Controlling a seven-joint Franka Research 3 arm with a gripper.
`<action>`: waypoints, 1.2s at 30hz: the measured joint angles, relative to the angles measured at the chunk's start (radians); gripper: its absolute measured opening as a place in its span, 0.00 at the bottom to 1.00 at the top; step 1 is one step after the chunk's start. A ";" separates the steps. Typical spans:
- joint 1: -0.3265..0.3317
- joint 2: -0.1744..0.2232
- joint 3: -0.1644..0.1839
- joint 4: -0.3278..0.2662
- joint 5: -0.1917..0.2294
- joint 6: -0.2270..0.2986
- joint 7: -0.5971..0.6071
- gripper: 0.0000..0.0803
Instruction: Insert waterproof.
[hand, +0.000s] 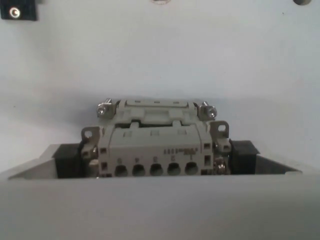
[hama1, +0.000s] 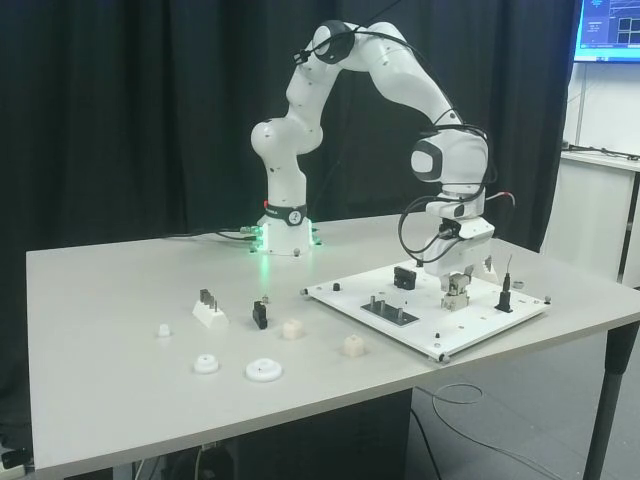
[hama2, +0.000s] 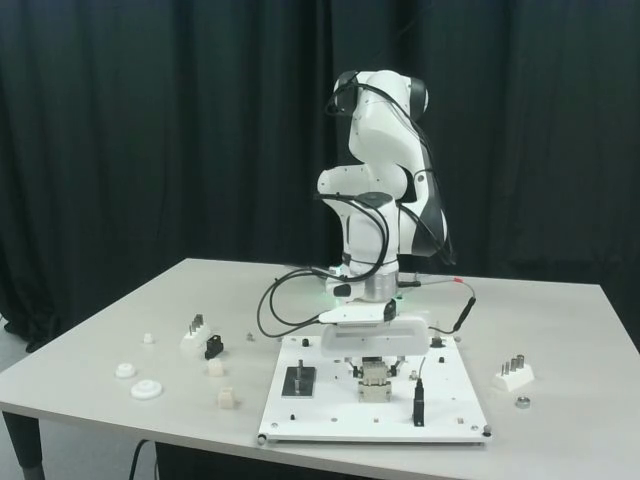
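Connector (hand: 156, 146), a stiff, light grey block with five round ports, sits on the white board (hama1: 470, 330) gripped at its flanks, where black pads (hand: 68, 159) of the gripper (hand: 156, 159) close on it.

From my console: bare white board (hama2: 330, 412) between the black post (hama2: 420, 404) and the grey fixture (hama2: 299, 379) — both flank the connector (hama2: 375, 383).

- The arm (hama1: 400, 80) is built of rounded white segments with black bands at the joints.
- A green glow is seen around its base (hama1: 282, 235).
- Black cables (hama2: 290, 295) are looped from the wrist.
- A wide white flange (hama2: 365, 335) is carried above the gripper.
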 joint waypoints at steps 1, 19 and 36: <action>0.000 0.000 0.000 0.000 0.000 0.001 0.001 0.77; 0.000 0.004 0.001 -0.001 0.000 0.007 0.004 0.77; 0.002 -0.001 0.005 -0.008 0.000 0.006 0.052 0.77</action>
